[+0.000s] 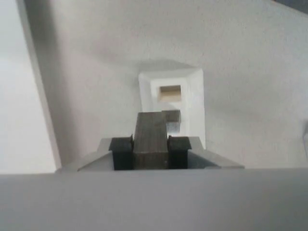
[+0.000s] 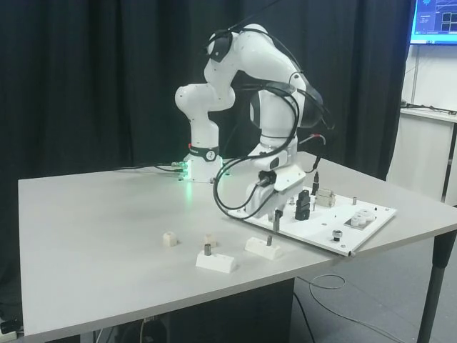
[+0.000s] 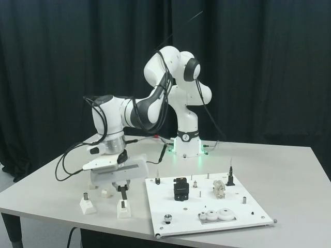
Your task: Insert square peg 4.
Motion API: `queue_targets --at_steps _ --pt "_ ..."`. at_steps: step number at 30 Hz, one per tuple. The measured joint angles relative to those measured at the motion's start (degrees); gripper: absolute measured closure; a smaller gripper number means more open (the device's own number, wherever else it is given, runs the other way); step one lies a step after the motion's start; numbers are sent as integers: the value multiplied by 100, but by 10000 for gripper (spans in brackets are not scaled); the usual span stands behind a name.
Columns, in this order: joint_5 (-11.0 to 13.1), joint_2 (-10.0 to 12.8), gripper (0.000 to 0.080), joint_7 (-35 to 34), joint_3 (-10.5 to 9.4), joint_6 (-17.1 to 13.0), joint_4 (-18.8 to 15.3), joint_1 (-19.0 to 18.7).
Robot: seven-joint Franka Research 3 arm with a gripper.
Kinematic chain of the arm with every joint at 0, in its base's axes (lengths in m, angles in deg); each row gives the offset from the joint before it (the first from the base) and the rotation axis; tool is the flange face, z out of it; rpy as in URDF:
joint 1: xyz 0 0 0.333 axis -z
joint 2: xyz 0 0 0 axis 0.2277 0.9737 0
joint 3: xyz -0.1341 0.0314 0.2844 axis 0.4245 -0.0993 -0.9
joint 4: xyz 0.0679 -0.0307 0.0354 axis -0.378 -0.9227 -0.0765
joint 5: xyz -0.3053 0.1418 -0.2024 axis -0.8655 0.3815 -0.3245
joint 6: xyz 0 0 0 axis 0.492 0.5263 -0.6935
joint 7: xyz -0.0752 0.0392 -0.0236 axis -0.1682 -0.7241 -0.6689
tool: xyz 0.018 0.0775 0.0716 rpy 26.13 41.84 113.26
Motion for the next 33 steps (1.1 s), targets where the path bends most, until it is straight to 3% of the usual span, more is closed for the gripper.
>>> queue_targets --at_steps 25,33 --pt "-203 -284 652 0 48 372 16 -94" --pt "-350 -471 652 43 48 859 15 -208"
